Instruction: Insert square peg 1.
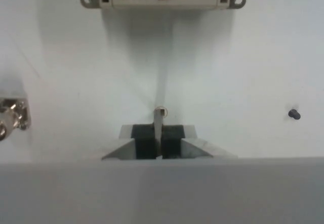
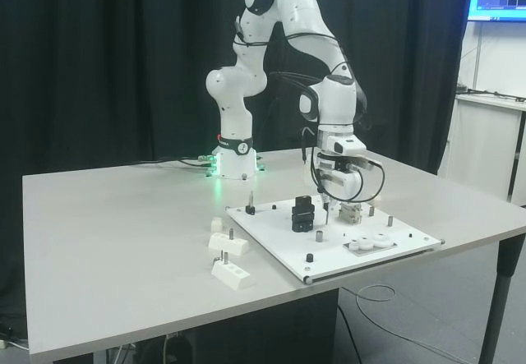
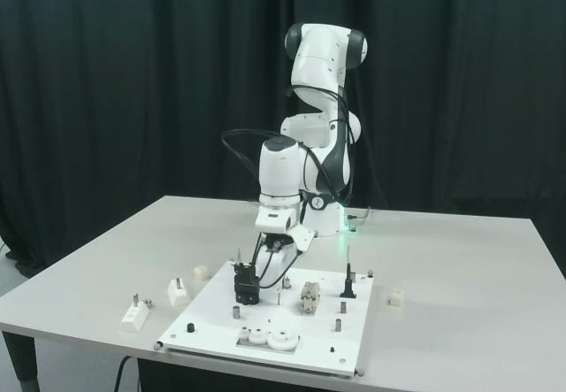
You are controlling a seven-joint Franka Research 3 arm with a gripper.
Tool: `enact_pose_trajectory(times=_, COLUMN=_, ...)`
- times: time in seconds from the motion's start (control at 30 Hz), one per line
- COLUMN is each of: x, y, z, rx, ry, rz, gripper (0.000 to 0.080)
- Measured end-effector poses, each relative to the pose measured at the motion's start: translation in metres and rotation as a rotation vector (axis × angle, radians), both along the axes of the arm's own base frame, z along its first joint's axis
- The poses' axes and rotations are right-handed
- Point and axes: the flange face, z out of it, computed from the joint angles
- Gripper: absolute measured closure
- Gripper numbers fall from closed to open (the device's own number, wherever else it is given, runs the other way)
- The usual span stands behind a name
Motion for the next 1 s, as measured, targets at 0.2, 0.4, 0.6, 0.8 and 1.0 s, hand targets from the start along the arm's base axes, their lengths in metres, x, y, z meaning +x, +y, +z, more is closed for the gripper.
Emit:
enact_pose_trajectory(times=0.2, x=0.0, y=0.0, z=-0.0001, rx=0.0, ry=0.0, rz=-0.003, gripper=0.0781)
enact_pose_trajectory(times=0.4, x=0.0, y=-0.0001, z=-0.0002, rx=0.0, ry=0.0, rz=-0.009, gripper=0.0781)
enact_pose_trajectory(times=0.6, x=0.0, y=-0.0009, z=-0.0002, rx=0.0, ry=0.0, rz=-0.011, gripper=0.0781)
enact_pose_trajectory(times=0.8, x=0.0001, y=-0.0047, z=-0.0002, rx=0.0, ry=0.0, rz=-0.02, gripper=0.0781)
enact_pose_trajectory(times=1.0, x=-0.0001, y=-0.0089, z=-0.0004, rx=0.0, ry=0.001, rz=-0.027, gripper=0.0781)
